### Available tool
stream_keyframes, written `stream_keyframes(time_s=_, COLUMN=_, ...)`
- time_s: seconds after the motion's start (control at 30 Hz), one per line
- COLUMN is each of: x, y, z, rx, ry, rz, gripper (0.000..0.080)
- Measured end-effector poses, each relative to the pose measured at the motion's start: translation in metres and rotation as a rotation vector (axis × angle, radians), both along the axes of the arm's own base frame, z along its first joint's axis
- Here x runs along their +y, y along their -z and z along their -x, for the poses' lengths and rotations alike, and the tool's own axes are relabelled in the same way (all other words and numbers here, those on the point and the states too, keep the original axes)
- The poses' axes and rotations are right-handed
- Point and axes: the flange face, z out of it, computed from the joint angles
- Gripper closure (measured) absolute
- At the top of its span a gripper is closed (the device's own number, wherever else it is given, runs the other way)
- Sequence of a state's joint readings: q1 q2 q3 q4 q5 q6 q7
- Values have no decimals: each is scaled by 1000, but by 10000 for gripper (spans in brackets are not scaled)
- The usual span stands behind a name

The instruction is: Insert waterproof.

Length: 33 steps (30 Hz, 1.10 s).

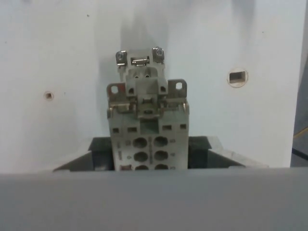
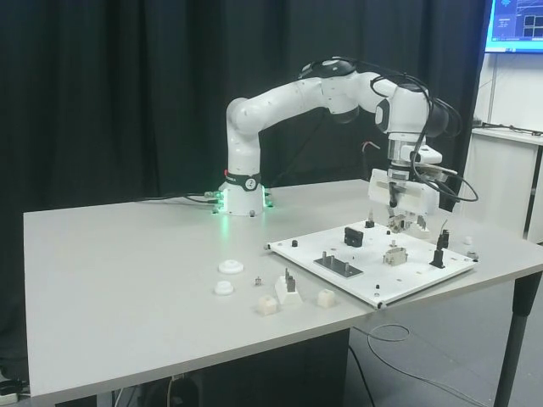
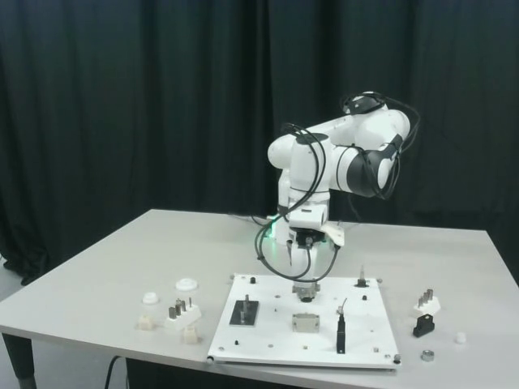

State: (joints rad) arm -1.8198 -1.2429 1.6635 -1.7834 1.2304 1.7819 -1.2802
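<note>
The connector [image 1: 148, 139] is held clenched in the claw [image 1: 149, 166], its long body running straight down past the fingertips toward the white board [image 1: 57, 57]. In the wrist view a second, smaller socket [image 1: 139, 61] is seen on the board directly beyond the connector's far end, in line with its long axis. The two appear close, but whether they are touching cannot be told from this view.

In the first room view the claw [image 2: 399, 222] hangs just above the white board [image 2: 424, 275] on the desk [image 2: 119, 263], over the socket [image 2: 394, 254]. In the second room view the connector [image 3: 305, 290] is seen low at the board [image 3: 268, 344], behind another small grey block [image 3: 306, 322].

The coming move is judged to turn on a straight descent along the connector's axis, with the tilt kept square to the socket.
</note>
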Motion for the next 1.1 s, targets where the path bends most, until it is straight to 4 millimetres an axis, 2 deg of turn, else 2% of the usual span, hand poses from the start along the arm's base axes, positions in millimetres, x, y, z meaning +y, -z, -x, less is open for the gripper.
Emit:
stream_keyframes(time_s=0.73, x=4, y=-1, z=-1, rx=5, ry=-6, rz=22, gripper=491)
stream_keyframes(time_s=1.1, x=5, y=6, z=-1, rx=12, ry=-17, rz=54, gripper=491)
